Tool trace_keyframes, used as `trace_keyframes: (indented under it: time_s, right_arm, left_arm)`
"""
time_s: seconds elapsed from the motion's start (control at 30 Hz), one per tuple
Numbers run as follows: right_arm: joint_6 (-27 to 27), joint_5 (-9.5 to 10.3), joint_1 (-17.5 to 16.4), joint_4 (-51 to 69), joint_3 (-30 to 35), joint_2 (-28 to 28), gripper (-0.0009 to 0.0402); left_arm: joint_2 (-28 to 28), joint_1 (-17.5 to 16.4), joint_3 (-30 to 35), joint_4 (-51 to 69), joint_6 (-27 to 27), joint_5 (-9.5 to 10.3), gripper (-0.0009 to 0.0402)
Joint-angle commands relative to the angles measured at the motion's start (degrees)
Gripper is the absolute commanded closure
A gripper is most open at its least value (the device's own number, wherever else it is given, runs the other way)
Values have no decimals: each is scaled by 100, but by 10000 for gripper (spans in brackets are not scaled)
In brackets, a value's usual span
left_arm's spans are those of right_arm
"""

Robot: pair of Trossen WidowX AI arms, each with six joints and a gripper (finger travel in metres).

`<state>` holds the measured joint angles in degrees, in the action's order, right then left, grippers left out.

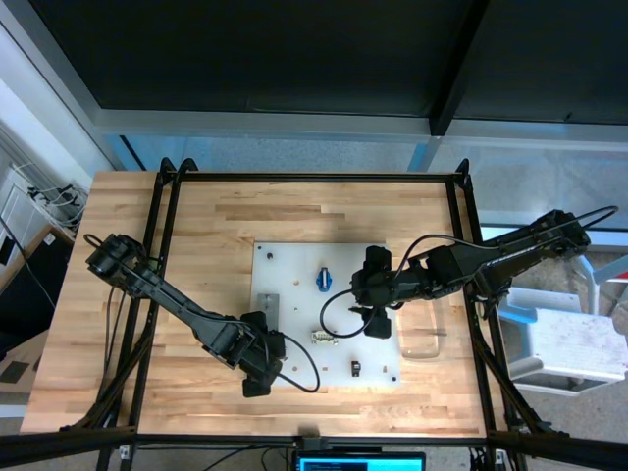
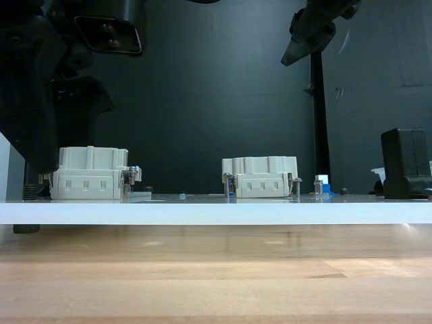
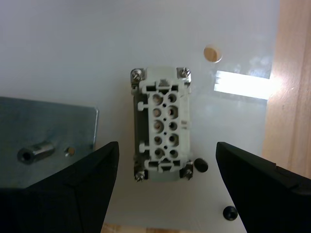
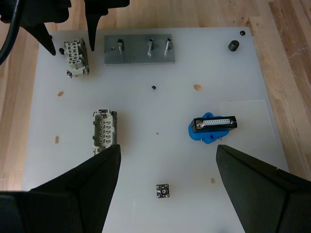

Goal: Pick the HAN10E connector and install in the HAN10E hub

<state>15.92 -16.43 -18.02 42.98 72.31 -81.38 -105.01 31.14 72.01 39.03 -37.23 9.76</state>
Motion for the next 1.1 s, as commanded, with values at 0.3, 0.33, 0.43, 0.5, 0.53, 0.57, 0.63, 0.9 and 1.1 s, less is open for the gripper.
trace_keyframes:
  time_s: [0.3,0.33,0.43,0.5,0.53,0.57,0.63,0.9,1.1]
  right_arm:
    - [0,2,-4,-22,2,-2,118]
    - [0,2,-4,-20,2,-2,118]
    - [0,4,-4,-22,2,-2,118]
    - [2,2,-9,-22,2,-4,118]
    - [0,2,-9,-22,2,-4,118]
    - [0,2,-11,-22,2,-4,118]
    - [2,4,-13,-22,2,-4,118]
    - [2,2,-15,-22,2,-4,118]
    - [0,2,-24,-22,2,-2,118]
  left_arm:
    - [-160,-129,-13,-105,0,-232,141]
    - [-160,-133,-13,-105,0,-225,144]
    - [-160,-149,-13,-103,0,-227,153]
    - [-160,-157,-13,-107,2,-225,162]
    - [-160,-162,-13,-114,2,-225,167]
    - [-160,-164,-13,-125,2,-225,173]
    - [-160,-170,-13,-162,2,-223,186]
    - [-160,-205,-13,-199,7,-179,243]
    - [-160,-221,-13,-203,7,-251,290]
